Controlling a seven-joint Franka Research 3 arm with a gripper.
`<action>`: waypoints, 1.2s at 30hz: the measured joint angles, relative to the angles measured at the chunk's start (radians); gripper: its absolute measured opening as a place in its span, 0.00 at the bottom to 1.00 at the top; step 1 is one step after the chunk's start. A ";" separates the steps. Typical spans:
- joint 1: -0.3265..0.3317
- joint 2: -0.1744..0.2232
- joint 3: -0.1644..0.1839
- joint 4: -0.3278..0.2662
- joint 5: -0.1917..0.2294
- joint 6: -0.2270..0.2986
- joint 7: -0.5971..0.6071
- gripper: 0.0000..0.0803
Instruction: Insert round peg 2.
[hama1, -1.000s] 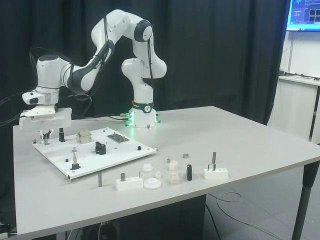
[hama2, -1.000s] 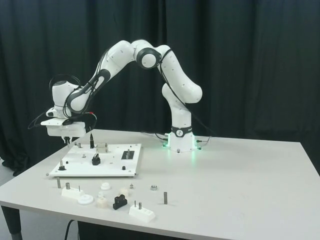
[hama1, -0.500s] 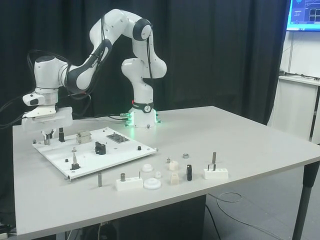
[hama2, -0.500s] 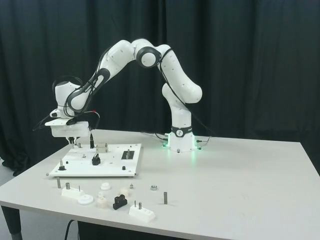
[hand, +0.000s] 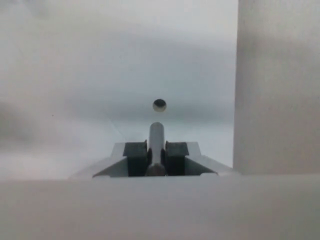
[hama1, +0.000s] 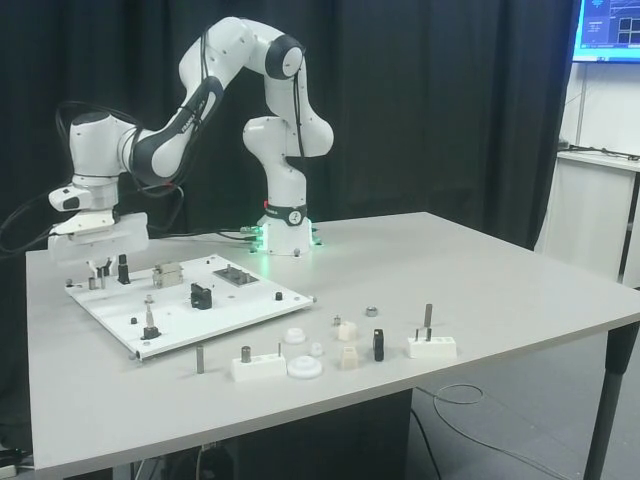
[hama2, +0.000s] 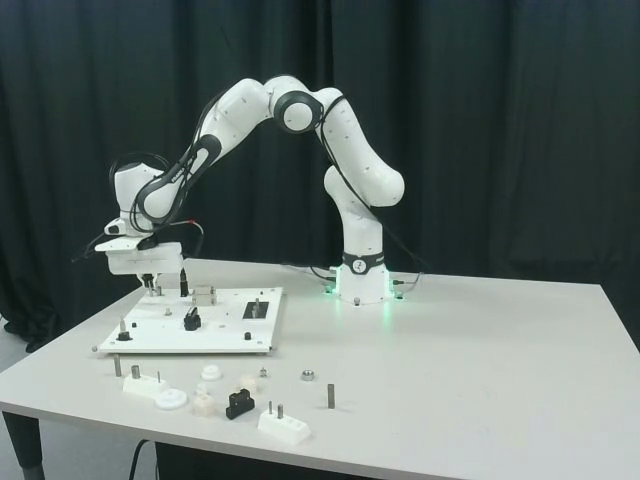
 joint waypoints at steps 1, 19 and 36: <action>0.000 0.000 0.000 -0.002 0.003 0.001 -0.002 0.09; 0.000 0.011 0.001 -0.010 0.049 0.029 -0.028 0.09; 0.000 0.031 0.001 -0.010 0.080 0.050 -0.050 0.09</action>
